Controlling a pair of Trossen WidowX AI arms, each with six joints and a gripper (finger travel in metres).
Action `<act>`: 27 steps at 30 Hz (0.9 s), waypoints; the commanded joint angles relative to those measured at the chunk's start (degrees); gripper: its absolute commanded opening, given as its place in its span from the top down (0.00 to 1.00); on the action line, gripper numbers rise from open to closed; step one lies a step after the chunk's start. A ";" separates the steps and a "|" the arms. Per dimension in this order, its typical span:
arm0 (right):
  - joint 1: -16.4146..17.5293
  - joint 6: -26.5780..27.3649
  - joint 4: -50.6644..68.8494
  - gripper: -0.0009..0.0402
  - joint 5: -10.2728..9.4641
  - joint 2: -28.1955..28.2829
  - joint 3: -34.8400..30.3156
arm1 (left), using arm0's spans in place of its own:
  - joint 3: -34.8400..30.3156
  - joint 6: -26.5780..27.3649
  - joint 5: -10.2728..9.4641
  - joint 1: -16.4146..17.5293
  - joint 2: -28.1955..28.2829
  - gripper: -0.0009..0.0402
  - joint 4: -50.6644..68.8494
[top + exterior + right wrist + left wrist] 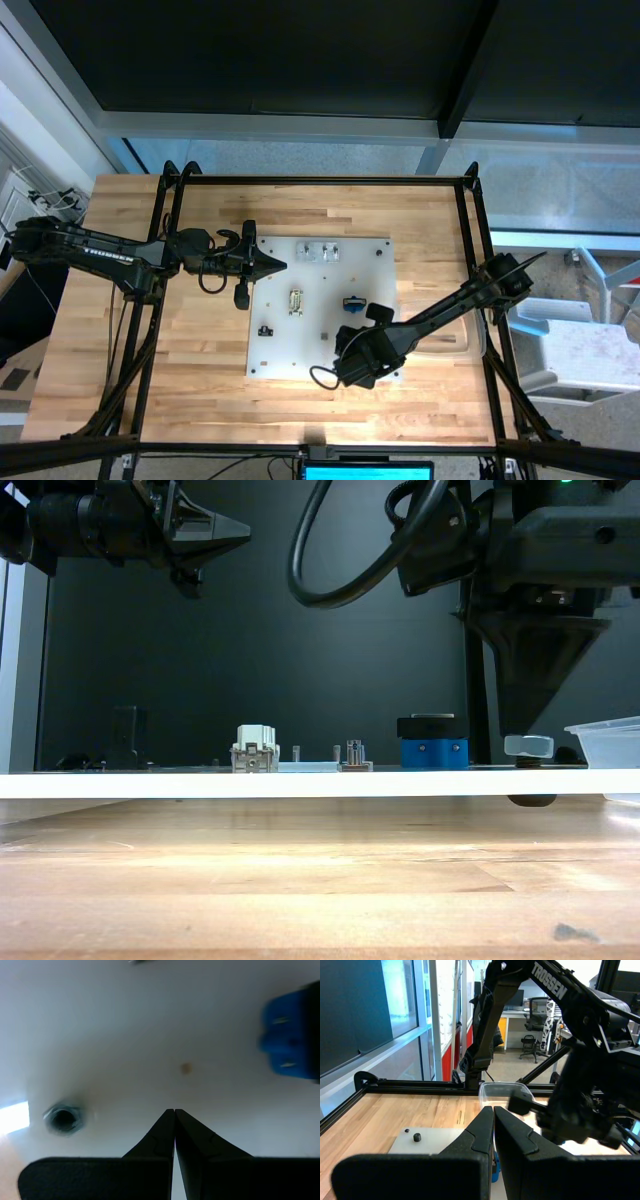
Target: Unfasten the M12 fastener and place in the container
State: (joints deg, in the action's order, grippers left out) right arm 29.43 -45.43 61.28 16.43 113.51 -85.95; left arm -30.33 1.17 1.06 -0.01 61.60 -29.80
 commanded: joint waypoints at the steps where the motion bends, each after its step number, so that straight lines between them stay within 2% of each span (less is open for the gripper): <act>1: 0.61 -0.15 -0.39 0.98 -1.53 -0.68 -0.15 | 0.00 0.00 0.00 0.00 0.00 0.98 0.00; 7: 0.74 -0.13 -0.44 0.98 -1.79 -1.57 -2.21 | 0.00 0.00 0.02 0.00 0.00 0.98 0.02; 9: 0.76 -0.20 -0.46 0.98 -3.54 -1.86 -3.15 | 0.00 0.00 0.00 0.00 0.00 0.98 -0.04; 12: 0.76 -1.86 -0.70 0.98 -7.32 -2.05 -4.79 | 0.00 0.00 -0.07 0.02 -0.04 0.98 -0.09; 16: 0.76 -12.07 -0.68 0.94 -8.76 -2.12 -6.86 | 0.00 0.00 -0.02 0.00 0.00 0.98 -0.04; 20: 0.72 -24.81 -0.74 0.81 -9.11 -2.12 -7.63 | 0.00 0.00 -0.02 0.02 0.00 0.98 -0.04; 22: 0.68 -28.35 -0.94 0.72 -10.54 -1.70 -7.61 | 0.00 0.00 -0.02 0.02 0.00 0.98 -0.02; 23: 0.63 -30.64 -0.98 0.68 -12.15 -1.53 -7.65 | 0.00 0.00 -0.02 0.00 0.00 0.98 -0.04; 25: 0.55 -34.32 -1.40 0.59 -12.11 -1.25 -7.54 | 0.00 0.00 -0.02 0.00 0.00 0.98 -0.09; 27: 0.46 -35.10 -2.01 0.52 -11.69 -0.74 -7.52 | 0.00 0.00 -0.02 0.02 0.00 0.98 -0.04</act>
